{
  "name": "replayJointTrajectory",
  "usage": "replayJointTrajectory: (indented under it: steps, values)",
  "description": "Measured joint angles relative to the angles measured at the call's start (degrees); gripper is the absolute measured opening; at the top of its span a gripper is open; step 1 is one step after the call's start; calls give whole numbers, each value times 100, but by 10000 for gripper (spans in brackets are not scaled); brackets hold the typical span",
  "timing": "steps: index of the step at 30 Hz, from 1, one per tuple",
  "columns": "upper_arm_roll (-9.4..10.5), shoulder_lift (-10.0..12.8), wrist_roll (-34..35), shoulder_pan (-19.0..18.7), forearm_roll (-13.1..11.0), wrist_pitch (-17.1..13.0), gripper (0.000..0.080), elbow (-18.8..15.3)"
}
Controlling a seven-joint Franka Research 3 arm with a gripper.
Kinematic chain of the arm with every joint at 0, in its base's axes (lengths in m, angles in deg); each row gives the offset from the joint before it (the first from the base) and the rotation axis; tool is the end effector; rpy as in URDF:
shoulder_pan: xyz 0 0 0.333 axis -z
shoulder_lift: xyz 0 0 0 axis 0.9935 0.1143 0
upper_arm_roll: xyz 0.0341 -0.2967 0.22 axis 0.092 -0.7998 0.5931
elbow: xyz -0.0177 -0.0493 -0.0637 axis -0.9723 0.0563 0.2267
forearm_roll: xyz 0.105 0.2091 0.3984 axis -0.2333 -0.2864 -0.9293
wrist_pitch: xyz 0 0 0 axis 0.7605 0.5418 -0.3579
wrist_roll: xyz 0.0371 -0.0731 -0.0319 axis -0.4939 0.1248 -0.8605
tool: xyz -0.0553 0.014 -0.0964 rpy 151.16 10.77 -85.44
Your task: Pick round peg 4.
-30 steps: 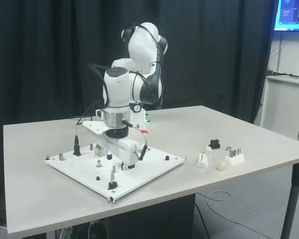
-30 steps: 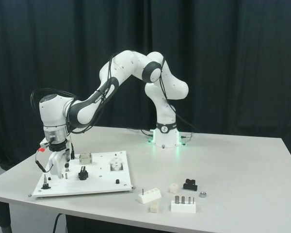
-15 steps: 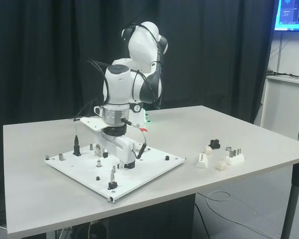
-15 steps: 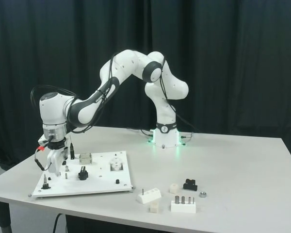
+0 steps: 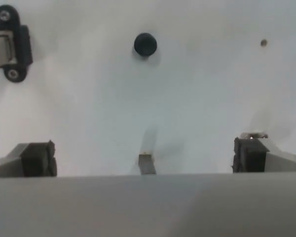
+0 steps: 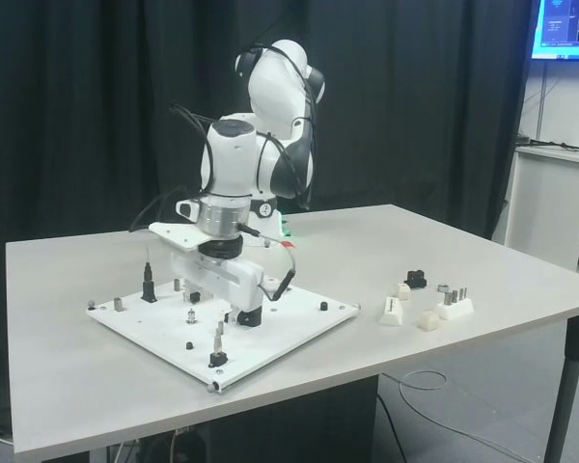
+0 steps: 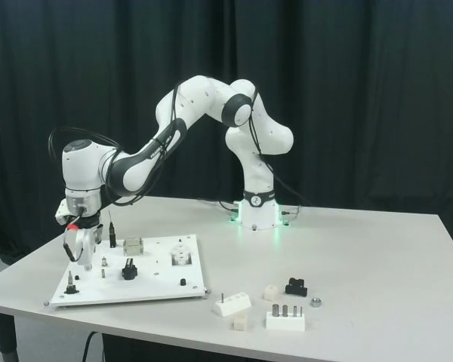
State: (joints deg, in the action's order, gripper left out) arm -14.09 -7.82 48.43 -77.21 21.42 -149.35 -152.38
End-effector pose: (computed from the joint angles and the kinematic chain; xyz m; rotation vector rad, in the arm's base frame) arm 0.7078 -0.4015 0.2549 1.7274 -2.4673 0.0377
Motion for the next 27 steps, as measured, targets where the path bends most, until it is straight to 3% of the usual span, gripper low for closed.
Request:
replayJointTrajectory:
  steps: [15, 27]
  values:
    - [0, -69, -1180, 41, 31, -116, 800, -7]
    - [2, -128, -1496, 66, 30, -162, 800, -20]
